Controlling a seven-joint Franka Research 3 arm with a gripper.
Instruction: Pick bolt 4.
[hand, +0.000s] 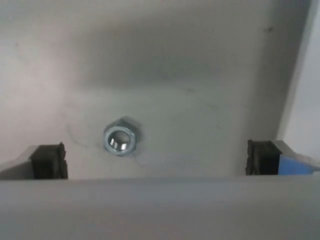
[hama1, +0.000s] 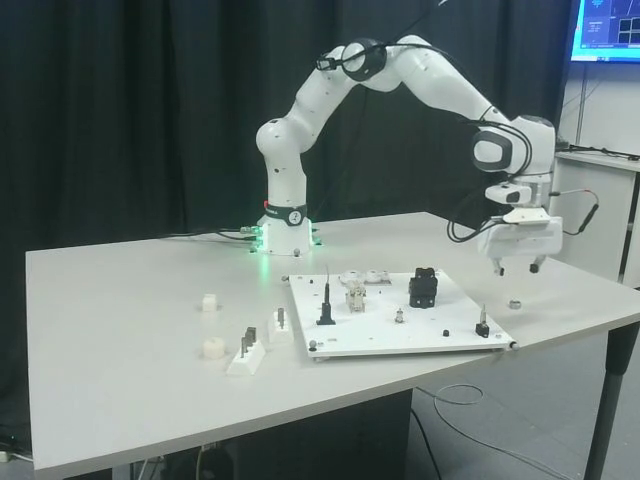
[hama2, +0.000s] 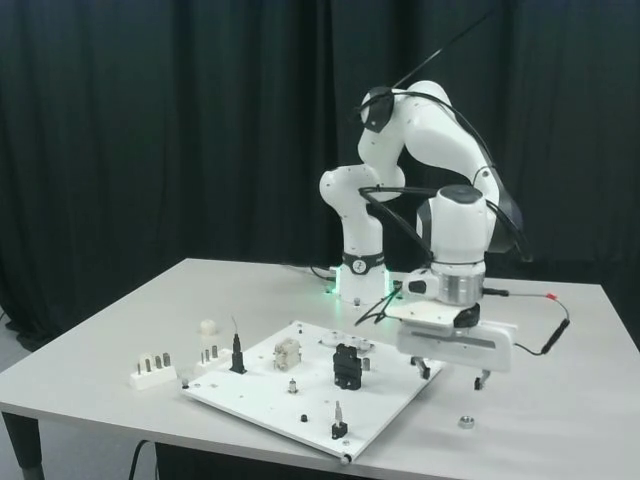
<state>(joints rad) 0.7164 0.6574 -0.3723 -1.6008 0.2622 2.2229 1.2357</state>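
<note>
The pincer hangs wide open and empty above a small hexagonal metal nut, lying on the grey bench at its 7 o'clock; descent and grasp remain.

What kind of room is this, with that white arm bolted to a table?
Probably a robotics lab or test cell: black curtains close off the space, the white arm stands on a grey table, and a white board holds small parts for practice.
</note>
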